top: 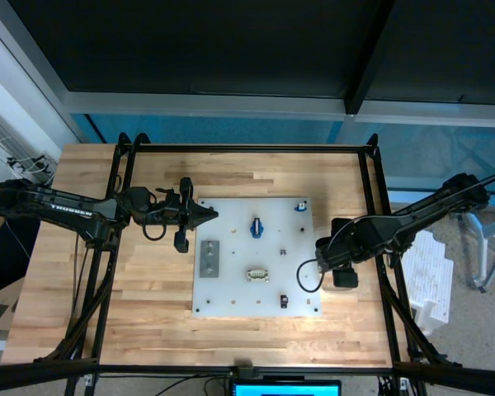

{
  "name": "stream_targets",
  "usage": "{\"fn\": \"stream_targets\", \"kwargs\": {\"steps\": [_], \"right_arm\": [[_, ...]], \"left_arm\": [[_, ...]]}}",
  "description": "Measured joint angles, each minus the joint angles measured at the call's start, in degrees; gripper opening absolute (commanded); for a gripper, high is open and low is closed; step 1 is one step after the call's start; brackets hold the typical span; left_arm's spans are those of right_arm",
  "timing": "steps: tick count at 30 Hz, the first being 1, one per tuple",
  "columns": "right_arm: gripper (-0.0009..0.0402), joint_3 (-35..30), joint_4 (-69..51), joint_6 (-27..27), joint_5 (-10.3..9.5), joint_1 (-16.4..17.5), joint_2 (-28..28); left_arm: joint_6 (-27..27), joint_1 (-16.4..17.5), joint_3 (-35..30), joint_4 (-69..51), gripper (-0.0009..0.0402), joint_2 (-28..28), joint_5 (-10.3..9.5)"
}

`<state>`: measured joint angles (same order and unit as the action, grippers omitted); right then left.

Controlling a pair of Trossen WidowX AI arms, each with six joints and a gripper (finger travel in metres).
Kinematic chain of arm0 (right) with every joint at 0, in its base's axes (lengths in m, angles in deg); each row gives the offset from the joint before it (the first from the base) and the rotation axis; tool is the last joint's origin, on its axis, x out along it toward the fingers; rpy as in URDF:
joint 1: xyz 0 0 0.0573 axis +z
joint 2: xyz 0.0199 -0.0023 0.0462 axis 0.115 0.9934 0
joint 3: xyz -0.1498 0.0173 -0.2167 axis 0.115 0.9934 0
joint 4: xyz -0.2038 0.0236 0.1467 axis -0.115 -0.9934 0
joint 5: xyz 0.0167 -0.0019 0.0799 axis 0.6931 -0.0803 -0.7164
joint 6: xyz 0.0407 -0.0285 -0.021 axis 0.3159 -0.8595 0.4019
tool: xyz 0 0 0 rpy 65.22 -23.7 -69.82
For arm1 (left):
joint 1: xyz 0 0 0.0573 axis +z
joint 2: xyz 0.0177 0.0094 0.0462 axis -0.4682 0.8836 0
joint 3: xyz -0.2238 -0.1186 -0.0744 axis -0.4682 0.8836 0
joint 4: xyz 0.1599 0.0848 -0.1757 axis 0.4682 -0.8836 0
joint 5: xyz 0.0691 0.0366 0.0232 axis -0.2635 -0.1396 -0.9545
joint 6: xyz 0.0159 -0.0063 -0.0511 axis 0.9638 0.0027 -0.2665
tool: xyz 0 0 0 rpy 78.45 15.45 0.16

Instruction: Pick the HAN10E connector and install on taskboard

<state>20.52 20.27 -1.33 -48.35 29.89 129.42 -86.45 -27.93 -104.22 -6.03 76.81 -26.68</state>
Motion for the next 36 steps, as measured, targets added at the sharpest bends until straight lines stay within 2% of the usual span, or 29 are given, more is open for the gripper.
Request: {"fn": "stream_targets", "kwargs": {"steps": [15, 18, 36], "right_arm": [[0.0307, 5.5, 6.7, 2.4, -0.61, 1.6, 1.2], [0.0307, 7.1, 9.8, 2.6, -1.53, 1.8, 1.2], [0.0306, 11.5, 16.3, 2.2, -1.60, 2.1, 4.1]], "left_arm": [[0.0, 0.0, 0.0, 0.0, 0.0001, 0.0, -0.02], [0.0, 0.0, 0.0, 0.0, 0.0001, 0.0, 0.00], [0.0, 0.0, 0.0, 0.0, 0.0001, 0.0, -0.02]]}}
